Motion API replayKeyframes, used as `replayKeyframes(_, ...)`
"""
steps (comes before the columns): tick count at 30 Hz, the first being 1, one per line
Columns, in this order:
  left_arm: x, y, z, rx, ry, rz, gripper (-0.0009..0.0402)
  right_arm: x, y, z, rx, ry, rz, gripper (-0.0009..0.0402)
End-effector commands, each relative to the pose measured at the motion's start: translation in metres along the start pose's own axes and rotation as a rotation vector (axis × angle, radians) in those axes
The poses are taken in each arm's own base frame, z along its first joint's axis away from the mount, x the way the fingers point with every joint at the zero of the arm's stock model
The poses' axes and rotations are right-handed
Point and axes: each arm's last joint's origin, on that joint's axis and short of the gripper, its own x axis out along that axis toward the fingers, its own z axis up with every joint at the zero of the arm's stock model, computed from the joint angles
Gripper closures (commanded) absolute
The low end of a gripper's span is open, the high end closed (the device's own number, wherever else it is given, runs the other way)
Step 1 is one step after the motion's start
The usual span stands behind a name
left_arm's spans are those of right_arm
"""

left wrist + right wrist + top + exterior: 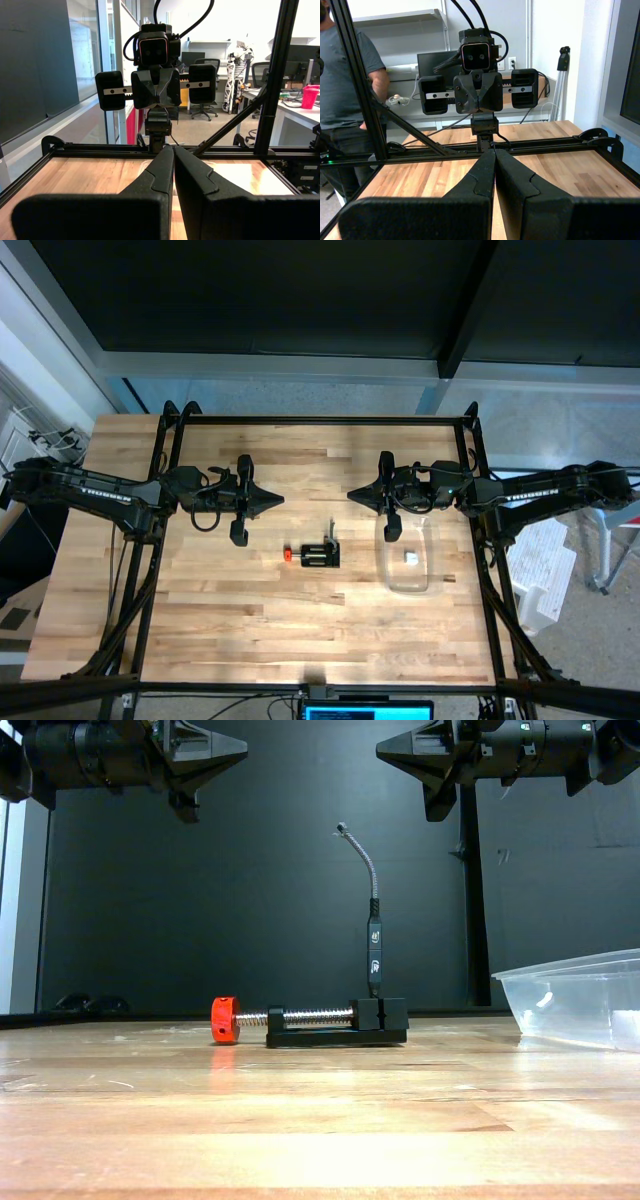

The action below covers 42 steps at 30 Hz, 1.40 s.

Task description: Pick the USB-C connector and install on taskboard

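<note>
I read TROSSEN in pale letters on the left arm (98, 494), plus two tiny white marks I couldn't make out on the black connector (374, 952). It stood upright on the black vise (335, 1025) with its red knob (225, 1020), and its grey braided cable (369, 865) curved up free. The left gripper (173, 150) and the right gripper (495, 152) hung high and well apart from it, each pair of matte black fingers pressed together on nothing, and the white block (410, 557) sat in the clear plastic tray (390, 570) on the wooden table (250, 610).
</note>
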Motion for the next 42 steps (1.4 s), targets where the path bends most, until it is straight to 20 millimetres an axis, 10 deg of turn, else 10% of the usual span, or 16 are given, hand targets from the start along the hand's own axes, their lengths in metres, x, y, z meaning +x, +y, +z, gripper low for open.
replayKeyframes(1, 0.0001, 0.0001, -0.0001, 0.0, 0.0, 0.0, 0.0393, 0.0001, 0.0, 0.0001, 0.0, 0.0, 0.0, 0.0393)
replayKeyframes(42, 0.0001, 0.0001, -0.0001, 0.0, 0.0, 0.0, 0.0393, 0.0001, 0.0001, 0.0001, 0.0, 0.0, 0.0, 0.0393)
